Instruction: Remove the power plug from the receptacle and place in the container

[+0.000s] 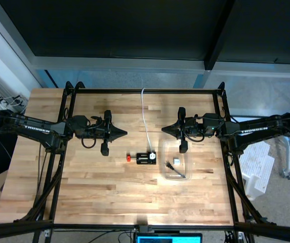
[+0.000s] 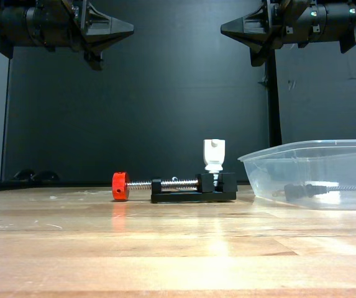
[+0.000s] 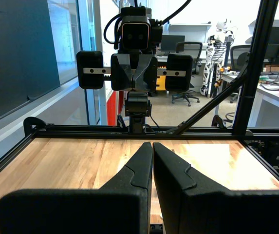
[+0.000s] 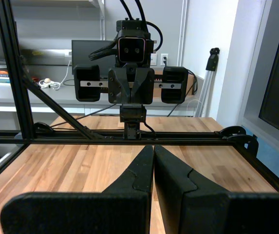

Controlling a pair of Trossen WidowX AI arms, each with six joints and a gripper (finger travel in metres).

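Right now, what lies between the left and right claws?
In the high view, only the thin white cable crossing bare wooden tabletop. The left claw and right claw hover shut, tips facing, above the table.

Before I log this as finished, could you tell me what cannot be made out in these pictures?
- High view: power plug in the container, prongs too small.
- Low view: container cut off by the right edge.
- Wrist views: container unseen, below shut left claw and right claw, both parked high.
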